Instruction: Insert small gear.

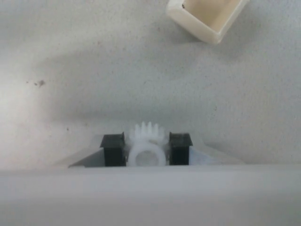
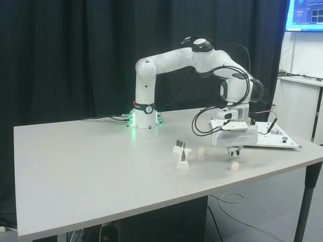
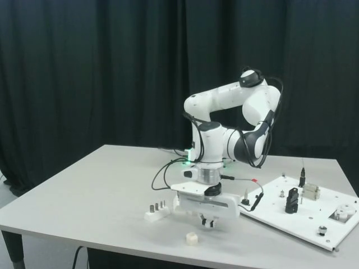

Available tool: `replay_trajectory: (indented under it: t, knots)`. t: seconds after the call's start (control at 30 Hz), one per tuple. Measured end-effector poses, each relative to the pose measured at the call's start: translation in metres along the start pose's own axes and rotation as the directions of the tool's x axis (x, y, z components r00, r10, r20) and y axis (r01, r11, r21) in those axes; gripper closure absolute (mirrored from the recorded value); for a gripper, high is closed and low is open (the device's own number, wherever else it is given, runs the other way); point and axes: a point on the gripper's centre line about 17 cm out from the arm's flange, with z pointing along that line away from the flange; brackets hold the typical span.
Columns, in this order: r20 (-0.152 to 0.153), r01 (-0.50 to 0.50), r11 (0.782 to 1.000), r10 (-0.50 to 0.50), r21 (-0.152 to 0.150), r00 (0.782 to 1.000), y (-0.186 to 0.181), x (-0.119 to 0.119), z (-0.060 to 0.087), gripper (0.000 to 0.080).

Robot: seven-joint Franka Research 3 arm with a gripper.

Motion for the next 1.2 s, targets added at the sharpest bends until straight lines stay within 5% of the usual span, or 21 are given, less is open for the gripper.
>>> replay_trajectory:
  t: [0.8,1.2]
  knots:
    - [-0.001,0.001,1.000,-0.001,-0.002,1.000,-0.003,-0.001,-0.002,0.0603]
    - [0.001,-0.012,1.000,0.012,0.025,1.000,-0.034,-0.011,-0.013,0.0603]
